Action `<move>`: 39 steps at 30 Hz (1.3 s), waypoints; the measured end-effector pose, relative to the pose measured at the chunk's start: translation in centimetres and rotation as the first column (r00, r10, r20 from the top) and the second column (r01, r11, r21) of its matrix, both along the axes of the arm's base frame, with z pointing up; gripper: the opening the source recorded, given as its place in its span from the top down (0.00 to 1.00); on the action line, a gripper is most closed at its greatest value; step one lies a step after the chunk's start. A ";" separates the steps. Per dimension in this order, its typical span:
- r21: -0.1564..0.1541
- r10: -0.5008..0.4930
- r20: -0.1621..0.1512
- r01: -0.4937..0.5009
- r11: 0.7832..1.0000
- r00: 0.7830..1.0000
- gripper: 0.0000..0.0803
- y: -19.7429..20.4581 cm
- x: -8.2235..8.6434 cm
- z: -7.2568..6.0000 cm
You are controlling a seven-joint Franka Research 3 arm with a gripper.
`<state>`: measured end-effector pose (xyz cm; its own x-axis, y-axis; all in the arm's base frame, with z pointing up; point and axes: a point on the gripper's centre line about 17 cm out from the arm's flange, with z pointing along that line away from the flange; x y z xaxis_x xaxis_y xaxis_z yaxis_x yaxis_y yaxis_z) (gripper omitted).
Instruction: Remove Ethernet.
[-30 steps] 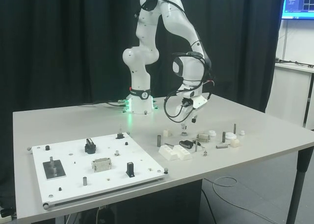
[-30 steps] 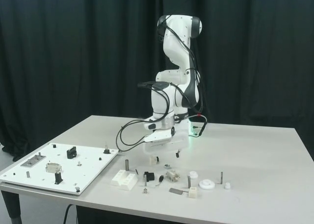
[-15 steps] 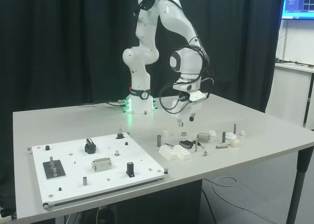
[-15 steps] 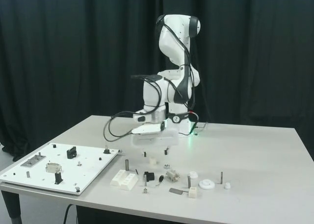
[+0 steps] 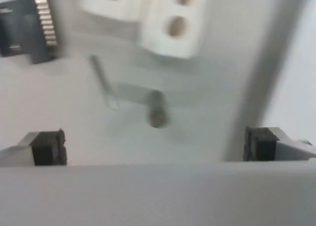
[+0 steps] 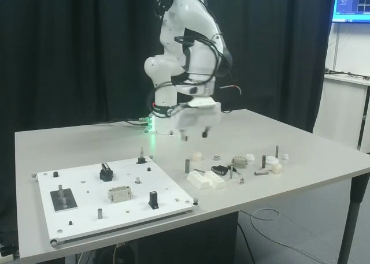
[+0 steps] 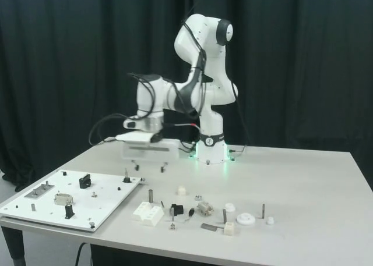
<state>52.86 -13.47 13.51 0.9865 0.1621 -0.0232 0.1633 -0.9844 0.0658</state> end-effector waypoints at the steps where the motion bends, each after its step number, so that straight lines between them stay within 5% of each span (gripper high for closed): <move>1: -0.002 -0.030 0.000 0.030 1.000 1.000 0.00 -0.8 -0.1 0.3; 10: -0.010 -0.243 0.007 0.243 0.970 0.970 0.00 -6.7 -0.9 2.5; 18: -0.021 -0.389 0.007 0.389 0.921 0.921 0.00 -10.7 -2.2 2.8; 27: -0.031 -0.588 0.021 0.588 0.808 0.809 0.00 -14.6 -3.7 2.4; 33: -0.008 -0.730 0.039 0.730 0.683 0.683 0.00 -16.6 -4.2 2.4; 39: 0.030 -0.812 0.040 0.812 0.583 0.582 0.00 -18.0 -4.4 2.4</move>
<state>48.44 -31.48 15.89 0.7068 -0.7071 0.0210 -0.7073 -0.7057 0.0423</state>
